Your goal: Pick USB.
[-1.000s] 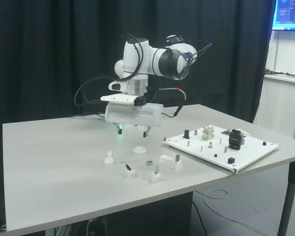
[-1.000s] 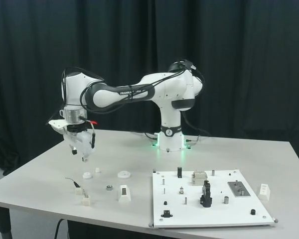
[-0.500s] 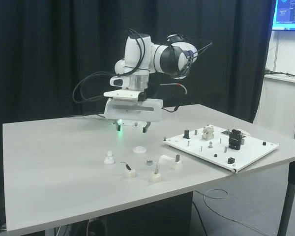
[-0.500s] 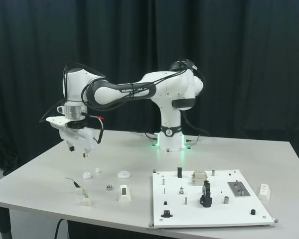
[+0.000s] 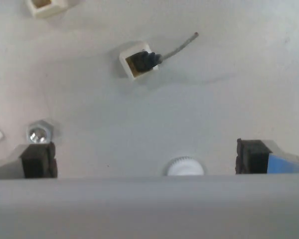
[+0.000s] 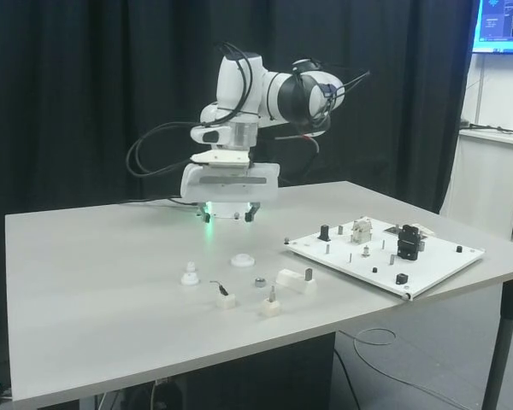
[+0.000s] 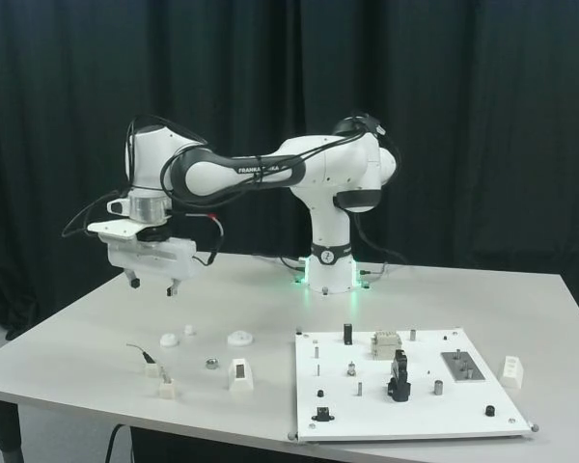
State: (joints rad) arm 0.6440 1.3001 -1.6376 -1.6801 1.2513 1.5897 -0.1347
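The gripper (image 7: 151,285), fingers wide apart and holding nothing, is rising and turning above the desk (image 7: 96,333), now lining up over the USB (image 5: 148,59).

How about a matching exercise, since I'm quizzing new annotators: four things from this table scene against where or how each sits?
Things:
1. gripper
2. cabled black plug
3. hex nut
4. white board

States:
A. seated in a small white holder
B. lying loose on the grey table
C. carrying small pegs and black parts
D. in the air above the table, jaws open

Pairs: 1-D, 2-A, 3-B, 4-C
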